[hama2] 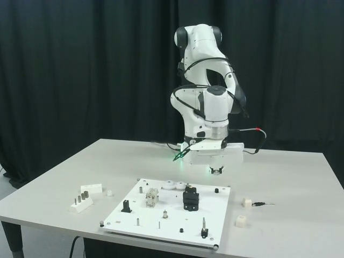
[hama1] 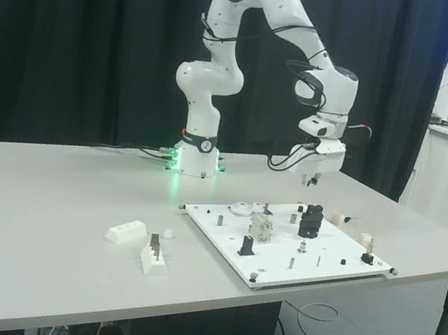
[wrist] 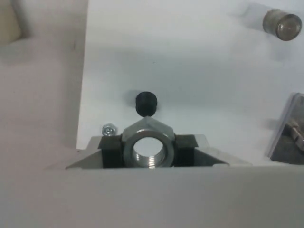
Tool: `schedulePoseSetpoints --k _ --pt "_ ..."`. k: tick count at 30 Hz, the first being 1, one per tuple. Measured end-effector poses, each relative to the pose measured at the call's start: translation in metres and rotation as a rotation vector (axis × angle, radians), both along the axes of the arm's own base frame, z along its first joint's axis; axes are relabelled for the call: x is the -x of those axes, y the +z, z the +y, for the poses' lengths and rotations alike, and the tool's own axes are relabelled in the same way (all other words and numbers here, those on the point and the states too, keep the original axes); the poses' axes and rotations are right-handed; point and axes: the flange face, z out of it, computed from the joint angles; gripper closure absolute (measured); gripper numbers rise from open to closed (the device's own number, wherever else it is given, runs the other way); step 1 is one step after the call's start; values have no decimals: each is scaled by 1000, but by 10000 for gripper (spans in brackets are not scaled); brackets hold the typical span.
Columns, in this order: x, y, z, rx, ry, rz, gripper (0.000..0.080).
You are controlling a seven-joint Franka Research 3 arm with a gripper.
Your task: Insert bolt 4.
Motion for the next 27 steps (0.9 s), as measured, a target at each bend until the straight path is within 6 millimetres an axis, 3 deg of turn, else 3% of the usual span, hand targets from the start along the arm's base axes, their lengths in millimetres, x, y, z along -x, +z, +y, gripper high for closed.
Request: schedulePoseSetpoints --k 27 --pt "3 -3 -24 69 37 76 578"
